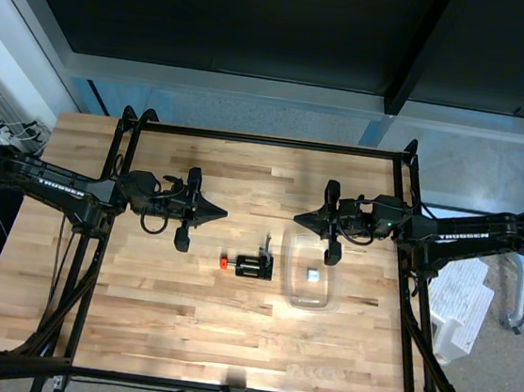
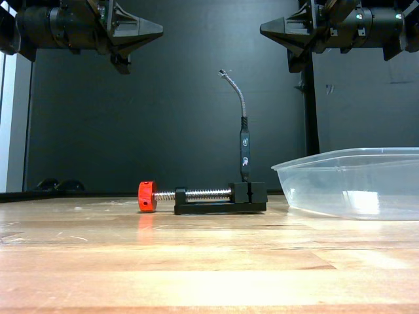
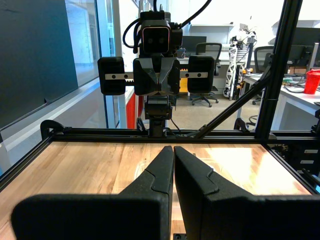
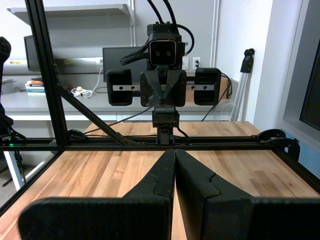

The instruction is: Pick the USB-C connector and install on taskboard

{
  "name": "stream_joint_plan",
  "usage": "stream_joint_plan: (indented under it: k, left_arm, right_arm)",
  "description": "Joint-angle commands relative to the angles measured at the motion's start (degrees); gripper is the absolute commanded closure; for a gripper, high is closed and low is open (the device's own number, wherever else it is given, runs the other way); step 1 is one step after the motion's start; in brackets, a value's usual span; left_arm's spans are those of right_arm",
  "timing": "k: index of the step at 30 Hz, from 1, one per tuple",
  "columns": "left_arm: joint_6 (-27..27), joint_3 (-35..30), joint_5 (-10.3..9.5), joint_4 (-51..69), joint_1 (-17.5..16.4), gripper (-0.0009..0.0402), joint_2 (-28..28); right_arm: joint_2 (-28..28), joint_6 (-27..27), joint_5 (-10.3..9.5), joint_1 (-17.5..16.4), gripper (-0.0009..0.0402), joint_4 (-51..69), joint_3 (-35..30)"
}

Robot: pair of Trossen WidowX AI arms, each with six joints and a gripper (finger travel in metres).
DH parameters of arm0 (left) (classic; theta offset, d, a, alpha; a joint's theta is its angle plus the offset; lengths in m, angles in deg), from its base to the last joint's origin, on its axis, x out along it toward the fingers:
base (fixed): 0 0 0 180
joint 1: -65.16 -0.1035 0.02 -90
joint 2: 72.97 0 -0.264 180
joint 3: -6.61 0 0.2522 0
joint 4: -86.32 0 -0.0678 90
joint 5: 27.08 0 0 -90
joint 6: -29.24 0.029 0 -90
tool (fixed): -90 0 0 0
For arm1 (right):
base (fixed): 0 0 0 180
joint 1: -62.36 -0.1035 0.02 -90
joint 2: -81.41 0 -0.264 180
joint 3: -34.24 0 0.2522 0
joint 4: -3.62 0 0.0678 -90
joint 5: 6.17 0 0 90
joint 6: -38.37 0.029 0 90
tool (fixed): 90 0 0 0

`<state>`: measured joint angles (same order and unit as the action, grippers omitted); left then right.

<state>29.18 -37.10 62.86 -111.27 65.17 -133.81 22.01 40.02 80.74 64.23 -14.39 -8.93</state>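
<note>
The taskboard (image 1: pixel 254 268) is a small black block with an orange-red knob (image 1: pixel 224 263), lying mid-table. In the low view the taskboard (image 2: pixel 220 198) shows a threaded rod and a thin black upright part (image 2: pixel 243 140) rising from it. I cannot make out the USB-C connector in any view. My left gripper (image 1: pixel 225 214) hovers high, behind and left of the block, shut with nothing in it. My right gripper (image 1: pixel 295 220) faces it from the right, also shut and holding nothing. Fingertips meet in both wrist views: left gripper (image 3: pixel 173 148), right gripper (image 4: pixel 175 150).
A clear plastic tray (image 1: pixel 324 298) sits just right of the taskboard, with a small white square piece (image 1: pixel 313 275) inside. The tray (image 2: pixel 308 190) stands about as tall as the block. A black frame (image 1: pixel 268 141) rims the table.
</note>
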Motion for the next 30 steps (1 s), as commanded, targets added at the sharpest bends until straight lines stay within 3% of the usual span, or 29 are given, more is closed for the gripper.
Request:
stream_joint_plan:
  k: [1, 30]
  left_arm:
    - [0.02, 0.0, 0.02, -0.02, 0.0, 0.0393, -0.02]
    - [0.02, 0.0, 0.02, 0.0, 0.0, 0.0393, -0.02]
  right_arm:
    - [-0.04, 0.0, 0.04, 0.0, 0.0393, -0.04, -0.02]
    - [-0.07, -0.02, 0.04, 0.0, 0.0393, 2.03, 0.0]
